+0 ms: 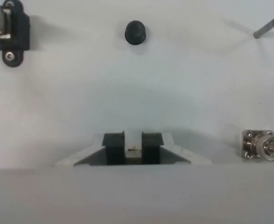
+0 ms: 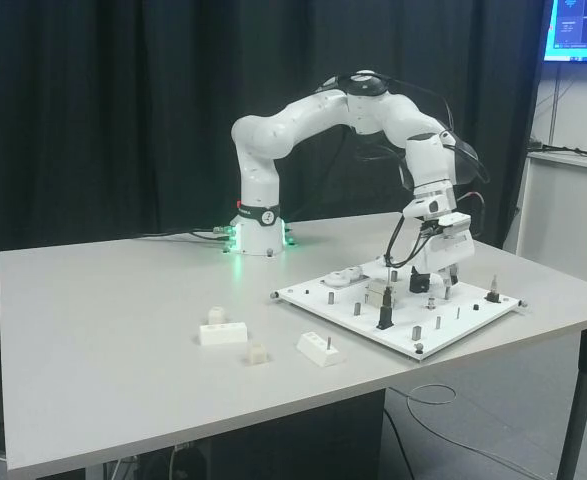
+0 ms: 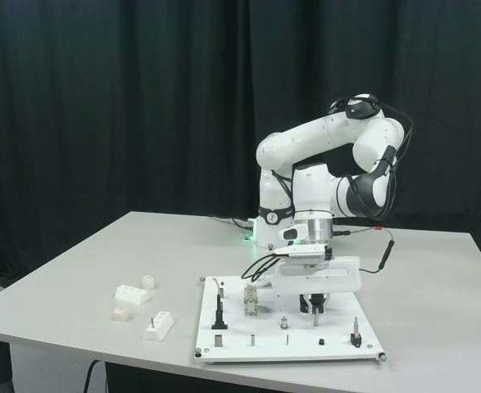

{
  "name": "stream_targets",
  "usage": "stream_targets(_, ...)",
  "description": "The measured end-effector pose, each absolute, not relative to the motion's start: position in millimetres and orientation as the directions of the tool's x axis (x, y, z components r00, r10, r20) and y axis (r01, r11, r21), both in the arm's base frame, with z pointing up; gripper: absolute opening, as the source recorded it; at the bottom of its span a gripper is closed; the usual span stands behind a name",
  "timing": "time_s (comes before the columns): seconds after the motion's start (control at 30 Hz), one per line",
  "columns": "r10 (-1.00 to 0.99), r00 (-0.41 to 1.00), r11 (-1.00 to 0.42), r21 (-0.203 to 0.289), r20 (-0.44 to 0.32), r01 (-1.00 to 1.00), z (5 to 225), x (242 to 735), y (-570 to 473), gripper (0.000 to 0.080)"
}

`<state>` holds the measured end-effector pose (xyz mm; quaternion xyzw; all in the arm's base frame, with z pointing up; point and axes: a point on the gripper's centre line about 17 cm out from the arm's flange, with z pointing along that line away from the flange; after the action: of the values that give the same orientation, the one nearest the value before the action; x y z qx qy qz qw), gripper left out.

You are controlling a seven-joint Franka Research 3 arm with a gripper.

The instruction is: Insert square peg 2.

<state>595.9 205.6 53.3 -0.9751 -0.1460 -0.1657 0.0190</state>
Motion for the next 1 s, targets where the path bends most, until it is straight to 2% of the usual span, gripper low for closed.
stream_targets(0.37, 0.205, 0.919, -0.975, -0.015, 0.337, 0.223, 48.4, 595.7, 204.4, 0.0071)
stream_targets(0.57, 0.194, 0.918, -0.977, -0.013, 0.345, 0.211, 43.4, 595.3, 203.9, 0.0071)
stream_targets(1.0, 0.203, 0.914, -0.976, -0.004, 0.352, 0.219, 50.2, 596.7, 205.6, 0.0071)
